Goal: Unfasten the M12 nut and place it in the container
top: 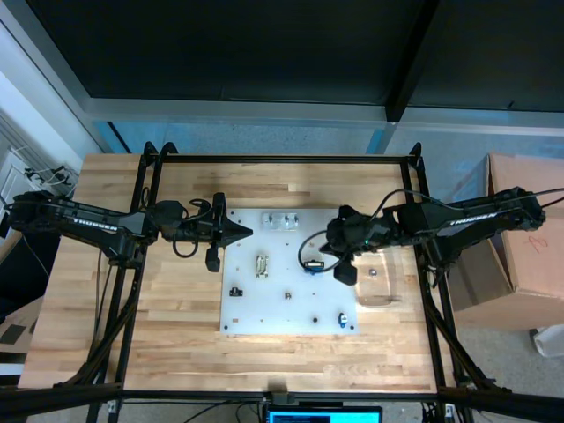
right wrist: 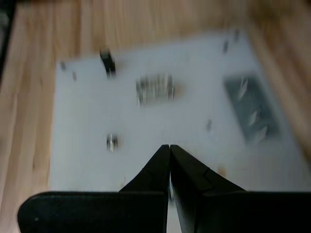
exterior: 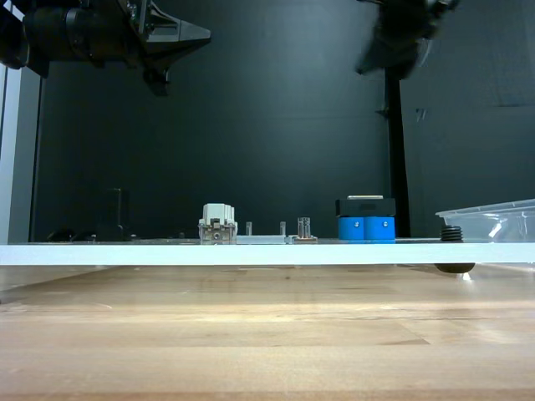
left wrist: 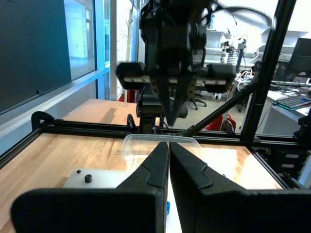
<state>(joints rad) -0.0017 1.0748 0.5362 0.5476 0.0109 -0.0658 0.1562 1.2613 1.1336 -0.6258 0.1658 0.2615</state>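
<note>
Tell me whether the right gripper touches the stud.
Apart: low view shows right gripper high above the bare stud. Left gripper hangs over board's left edge.

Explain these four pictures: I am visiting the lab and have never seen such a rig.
A left arm and a right arm reach inward over a wooden table. One picture looks down from above, one looks level along the table, and two come from cameras on the arms' wrists. The left gripper hangs shut above the left part of the white board; the right gripper hangs shut and empty above its right part. The black stud stands bare. A small silver nut seems to lie in the clear container beside the board. Nothing is held.
</note>
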